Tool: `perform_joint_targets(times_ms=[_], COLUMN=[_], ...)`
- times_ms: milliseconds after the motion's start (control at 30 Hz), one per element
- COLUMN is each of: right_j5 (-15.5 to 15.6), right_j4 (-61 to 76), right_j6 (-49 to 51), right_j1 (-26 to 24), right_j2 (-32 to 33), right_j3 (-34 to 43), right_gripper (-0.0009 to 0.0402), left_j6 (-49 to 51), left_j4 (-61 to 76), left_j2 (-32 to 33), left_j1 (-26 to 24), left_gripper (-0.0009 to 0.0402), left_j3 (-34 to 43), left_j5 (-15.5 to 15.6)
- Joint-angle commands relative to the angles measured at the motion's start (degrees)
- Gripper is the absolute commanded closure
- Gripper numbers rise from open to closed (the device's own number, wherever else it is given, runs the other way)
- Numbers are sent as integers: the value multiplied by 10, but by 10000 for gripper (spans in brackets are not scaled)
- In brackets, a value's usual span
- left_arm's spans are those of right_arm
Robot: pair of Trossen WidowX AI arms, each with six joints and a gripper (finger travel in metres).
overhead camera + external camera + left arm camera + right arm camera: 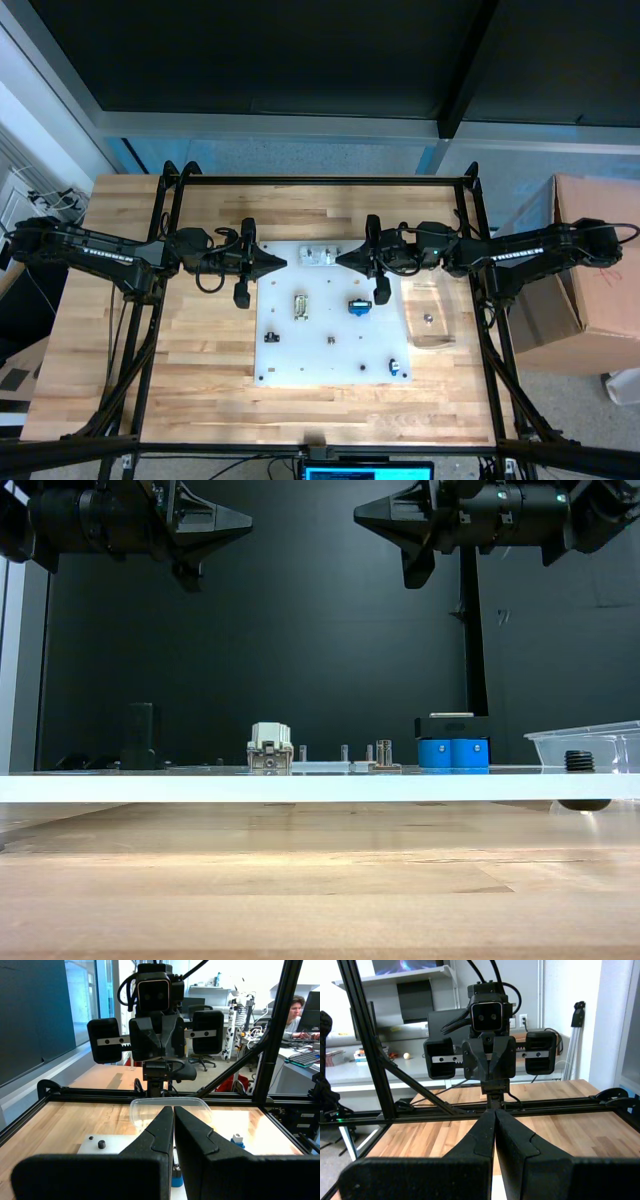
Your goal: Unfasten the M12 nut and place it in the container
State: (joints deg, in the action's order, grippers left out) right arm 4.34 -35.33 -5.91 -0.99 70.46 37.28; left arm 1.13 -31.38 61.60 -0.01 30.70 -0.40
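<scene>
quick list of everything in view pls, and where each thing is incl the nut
M12 nut: 1, silver, lying free inside the container, off its stud
stud: 1, black, ribs bare, near right edge of the board
container: 1, clear, on the table just right of the board
board: 1, white, middle of the table
blue block: 1, blue, mid-board towards the right
connector: 1, pale grey, mid-board
table: 1, light wood
cardboard box: 1, brown, beyond the table's right edge
left gripper: 1, black, shut, empty, raised over the board's far left
right gripper: 1, black, shut, empty, raised over the board's far edge
</scene>
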Motion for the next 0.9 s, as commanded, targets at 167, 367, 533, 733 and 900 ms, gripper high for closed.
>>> perform_joint_targets(times_ms=[167,367,533,733,900], right_j5=[-3,-7,-6,-6,-7], right_j4=[4,17,15,15,16], right_j6=[0,2,2,2,3], right_j1=[-9,-9,-9,-9,-9], right_j2=[-24,-26,-26,-26,-26], right_j3=[-26,-26,-26,-26,-25], right_gripper=[394,394,394,393,393], left_j6=[0,0,0,0,0], left_j4=[0,0,0,0,0], left_j2=[0,0,0,0,0], left_j1=[0,0,0,0,0], left_gripper=[393,393,393,393,393], left_j3=[0,0,0,0,0], left_j5=[0,0,0,0,0])
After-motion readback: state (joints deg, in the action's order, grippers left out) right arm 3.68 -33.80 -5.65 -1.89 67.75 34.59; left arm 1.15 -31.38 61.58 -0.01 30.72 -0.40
